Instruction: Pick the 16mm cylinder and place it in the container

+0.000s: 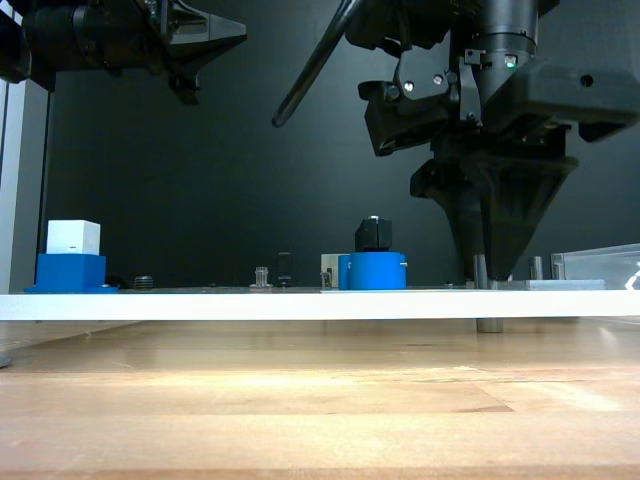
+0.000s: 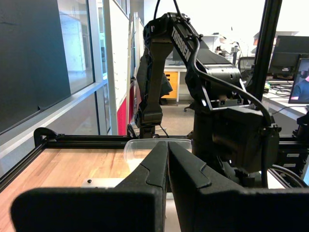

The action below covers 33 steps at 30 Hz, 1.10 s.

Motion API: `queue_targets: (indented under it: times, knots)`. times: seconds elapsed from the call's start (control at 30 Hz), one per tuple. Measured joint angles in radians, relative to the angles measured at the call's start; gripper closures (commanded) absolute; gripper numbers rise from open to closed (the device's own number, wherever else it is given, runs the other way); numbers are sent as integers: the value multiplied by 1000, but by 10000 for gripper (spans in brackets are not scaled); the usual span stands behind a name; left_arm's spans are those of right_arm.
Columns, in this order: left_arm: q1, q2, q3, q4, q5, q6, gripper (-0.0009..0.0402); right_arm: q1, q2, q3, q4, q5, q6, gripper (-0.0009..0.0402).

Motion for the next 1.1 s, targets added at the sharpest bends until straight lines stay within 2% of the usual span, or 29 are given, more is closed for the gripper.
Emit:
queue_targets:
  times: [0.27,0.8,1.1]
  knots:
    - [0,0,0,0,0,0,393,0,0,-9,5,0,8,234]
    - [0,0,0,0,0,0,393,0,0,-10,5,-5,8,326]
    - [0,0,0,0,0,0,393,0,0,-10,5,-18,8,354]
